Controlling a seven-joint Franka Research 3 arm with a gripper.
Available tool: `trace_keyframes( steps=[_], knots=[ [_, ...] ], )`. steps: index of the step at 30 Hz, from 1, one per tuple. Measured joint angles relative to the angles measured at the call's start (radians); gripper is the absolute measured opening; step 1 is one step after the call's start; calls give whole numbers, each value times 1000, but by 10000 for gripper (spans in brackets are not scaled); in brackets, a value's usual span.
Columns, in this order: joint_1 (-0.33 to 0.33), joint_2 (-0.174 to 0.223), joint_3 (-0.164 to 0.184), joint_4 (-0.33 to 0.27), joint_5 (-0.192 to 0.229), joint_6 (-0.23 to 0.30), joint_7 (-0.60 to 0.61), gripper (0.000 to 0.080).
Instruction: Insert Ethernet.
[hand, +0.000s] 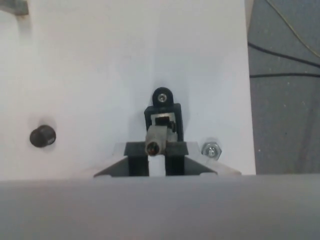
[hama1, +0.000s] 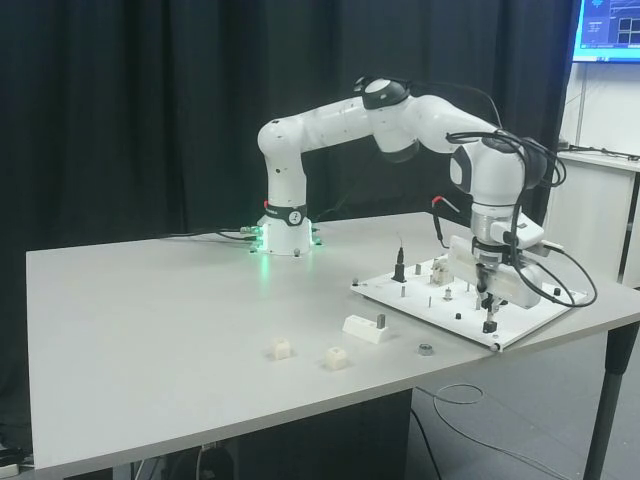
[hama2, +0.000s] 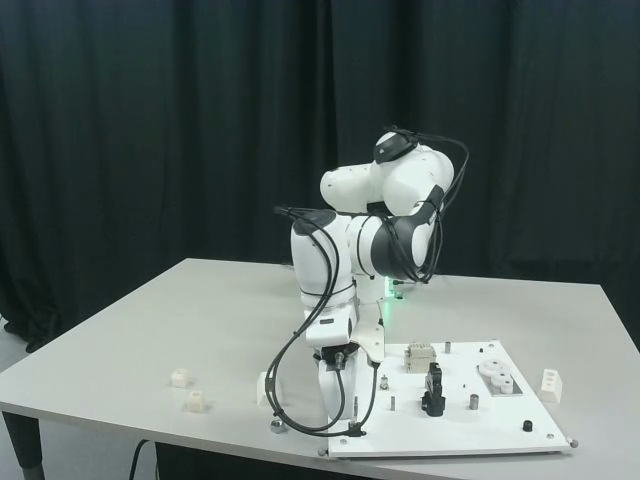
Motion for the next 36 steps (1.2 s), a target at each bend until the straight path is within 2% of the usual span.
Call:
trace_keyframes(
  steps=[11,36],
  knots=[
    [0,-1,5,0,15,0,0,65],
    [-4,-1,6,1,19,-2,0,65]
  ],
)
